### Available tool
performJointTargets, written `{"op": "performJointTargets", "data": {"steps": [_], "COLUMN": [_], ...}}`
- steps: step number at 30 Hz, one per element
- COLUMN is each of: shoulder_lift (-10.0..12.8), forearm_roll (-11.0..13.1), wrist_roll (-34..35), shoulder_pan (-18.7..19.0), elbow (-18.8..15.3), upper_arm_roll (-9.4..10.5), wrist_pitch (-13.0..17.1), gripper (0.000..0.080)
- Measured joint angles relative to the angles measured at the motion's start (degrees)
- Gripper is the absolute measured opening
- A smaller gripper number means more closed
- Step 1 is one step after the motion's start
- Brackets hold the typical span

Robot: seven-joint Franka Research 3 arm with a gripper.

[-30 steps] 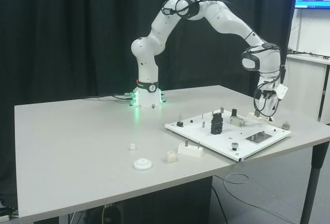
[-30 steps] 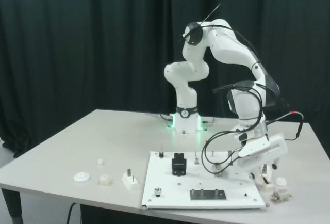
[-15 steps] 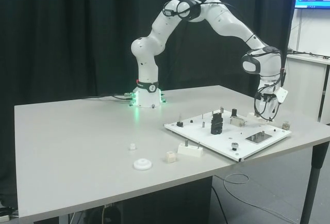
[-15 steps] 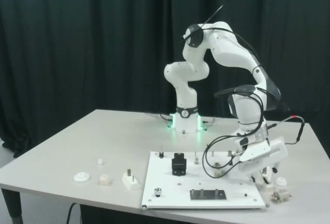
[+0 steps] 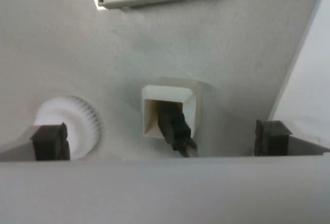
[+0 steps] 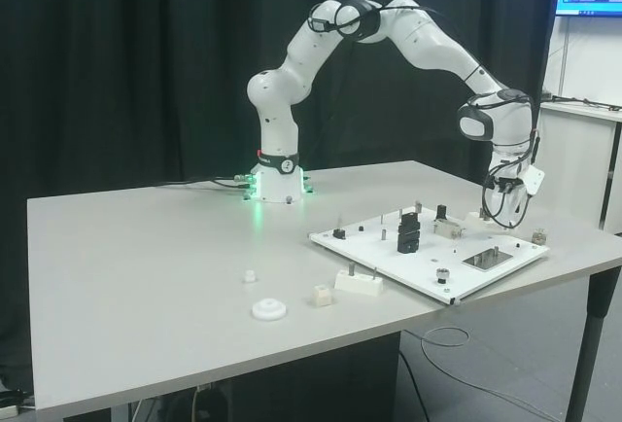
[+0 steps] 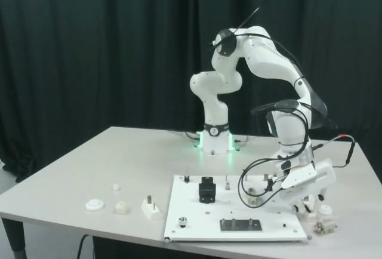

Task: Pick USB.

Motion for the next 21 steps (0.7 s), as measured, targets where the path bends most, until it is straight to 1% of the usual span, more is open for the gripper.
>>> {"op": "performJointTargets", "data": {"steps": [19,20,21], "shoulder_lift": [1.4,1.5,1.5], "forearm_roll": [0.0,0.0,0.0], "wrist_roll": [0.0,0.0,0.0], "shoulder_pan": [0.0,0.0,0.0], "elbow": [0.8,0.8,0.8], "upper_arm_roll": [-0.08,-0.09,-0.1], "wrist_pitch": [0.4,0.4,0.4], "gripper": [0.08,0.0511,0.0511]}}
